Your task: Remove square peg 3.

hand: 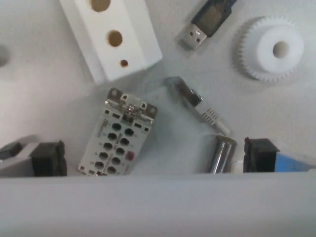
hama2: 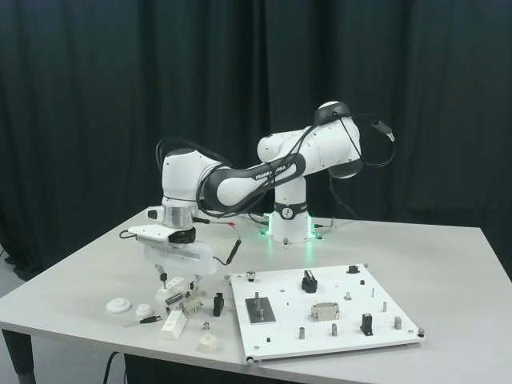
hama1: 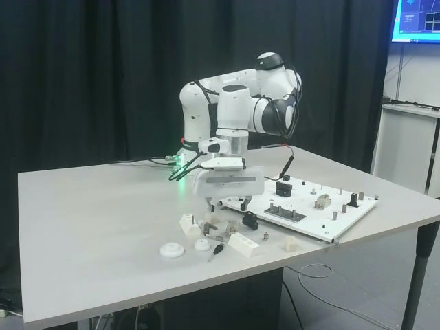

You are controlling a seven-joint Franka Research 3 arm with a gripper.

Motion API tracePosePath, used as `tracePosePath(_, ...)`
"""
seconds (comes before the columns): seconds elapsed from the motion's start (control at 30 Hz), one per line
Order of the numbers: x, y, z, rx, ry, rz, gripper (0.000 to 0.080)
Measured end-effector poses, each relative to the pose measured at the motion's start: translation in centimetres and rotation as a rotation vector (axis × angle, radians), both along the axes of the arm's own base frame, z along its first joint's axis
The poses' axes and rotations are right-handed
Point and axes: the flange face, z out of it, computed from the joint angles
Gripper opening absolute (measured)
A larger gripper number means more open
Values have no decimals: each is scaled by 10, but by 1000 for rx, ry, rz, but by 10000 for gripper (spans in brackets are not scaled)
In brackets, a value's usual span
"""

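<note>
Square peg 3, likely among pegs on white board [hama2: 320, 316] at lower right, not yet approached; gripper [hama2: 178, 276] hovers wide, empty over loose parts lower left; next: travel to board.

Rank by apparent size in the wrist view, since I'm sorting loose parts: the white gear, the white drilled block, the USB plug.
1. white drilled block
2. white gear
3. USB plug
The block and plug run off the picture's edge.
</note>
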Motion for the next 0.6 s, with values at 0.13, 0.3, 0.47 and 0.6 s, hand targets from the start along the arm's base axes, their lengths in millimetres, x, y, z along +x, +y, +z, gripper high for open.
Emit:
tracePosePath(0.13,2,3,3,1,-4,7,800)
tracePosePath(0.3,6,7,9,8,-9,16,800)
tracePosePath(0.47,10,13,14,19,-16,11,800)
tracePosePath(0.6,14,20,18,31,-18,3,800)
